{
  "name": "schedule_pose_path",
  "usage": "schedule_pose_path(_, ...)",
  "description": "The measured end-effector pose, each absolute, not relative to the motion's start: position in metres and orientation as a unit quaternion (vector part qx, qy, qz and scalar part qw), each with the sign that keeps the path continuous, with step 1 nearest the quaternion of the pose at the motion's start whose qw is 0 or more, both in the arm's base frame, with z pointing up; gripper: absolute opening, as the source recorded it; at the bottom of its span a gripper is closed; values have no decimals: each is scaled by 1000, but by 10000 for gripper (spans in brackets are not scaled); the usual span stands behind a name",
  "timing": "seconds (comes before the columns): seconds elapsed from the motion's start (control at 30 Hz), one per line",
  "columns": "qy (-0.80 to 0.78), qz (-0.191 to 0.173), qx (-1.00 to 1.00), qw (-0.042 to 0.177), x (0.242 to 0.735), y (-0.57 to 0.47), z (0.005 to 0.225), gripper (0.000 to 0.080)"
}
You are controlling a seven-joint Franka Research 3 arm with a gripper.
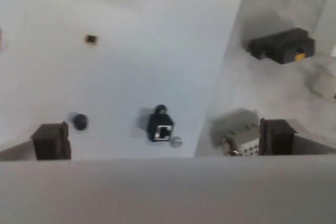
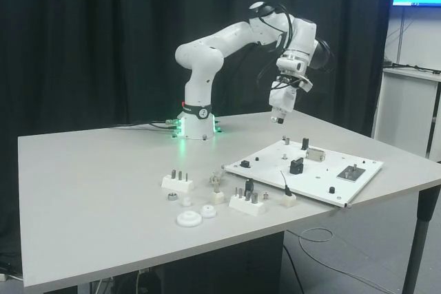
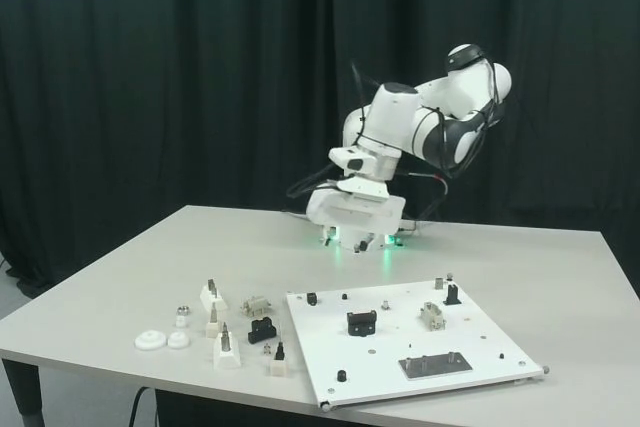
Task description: Pick square peg 3.
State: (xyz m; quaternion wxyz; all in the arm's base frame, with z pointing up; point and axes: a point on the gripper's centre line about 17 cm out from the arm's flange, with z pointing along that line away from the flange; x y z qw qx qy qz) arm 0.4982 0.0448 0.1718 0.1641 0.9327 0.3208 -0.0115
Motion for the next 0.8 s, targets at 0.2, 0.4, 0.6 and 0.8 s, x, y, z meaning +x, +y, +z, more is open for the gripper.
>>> schedule_pose_path(0.2, 326, -16, 931, 165, 509, 24, 175, 800)
schedule_pose_path(0.4, 337, -24, 927, 165, 516, 5, 174, 800)
schedule_pose_path(0.6, 337, -34, 927, 163, 518, -20, 171, 800)
schedule_pose_path(0.8, 336, -45, 927, 159, 515, -48, 168, 800)
